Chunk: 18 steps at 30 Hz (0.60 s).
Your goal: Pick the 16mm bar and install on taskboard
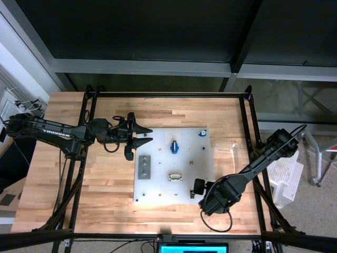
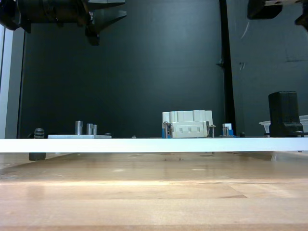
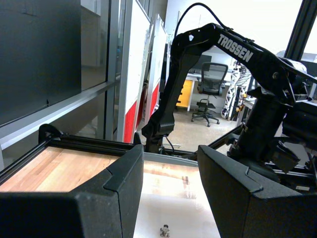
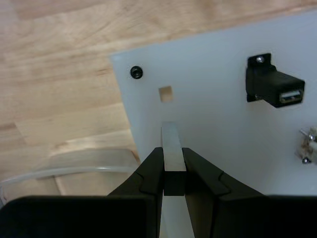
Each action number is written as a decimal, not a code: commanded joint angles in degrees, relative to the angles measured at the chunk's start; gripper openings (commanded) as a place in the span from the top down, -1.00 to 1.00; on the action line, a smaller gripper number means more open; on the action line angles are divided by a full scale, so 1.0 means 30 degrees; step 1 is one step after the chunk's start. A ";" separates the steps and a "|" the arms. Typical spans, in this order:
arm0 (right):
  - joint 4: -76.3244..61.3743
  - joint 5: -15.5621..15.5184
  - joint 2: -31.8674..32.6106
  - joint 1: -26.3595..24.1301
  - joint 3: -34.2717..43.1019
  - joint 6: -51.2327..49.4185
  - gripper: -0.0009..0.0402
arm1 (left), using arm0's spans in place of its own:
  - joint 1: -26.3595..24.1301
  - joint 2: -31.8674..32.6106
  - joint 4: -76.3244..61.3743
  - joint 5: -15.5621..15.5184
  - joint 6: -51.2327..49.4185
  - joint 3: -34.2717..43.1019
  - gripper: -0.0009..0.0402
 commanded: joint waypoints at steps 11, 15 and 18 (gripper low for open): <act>0.0984 -0.0058 0.0947 0.0437 -0.0248 -0.1231 0.96 | -0.0007 0.0000 0.0000 0.0007 0.0000 0.0007 0.24; 0.1122 -0.0051 0.1056 0.0459 -0.0255 -0.1566 0.96 | -0.0007 0.0000 -0.0007 0.0007 0.0000 0.0007 0.24; 0.1166 -0.0007 0.1304 0.0474 -0.0255 -0.1690 0.96 | -0.0007 0.0000 0.0000 0.0007 0.0000 0.0007 0.24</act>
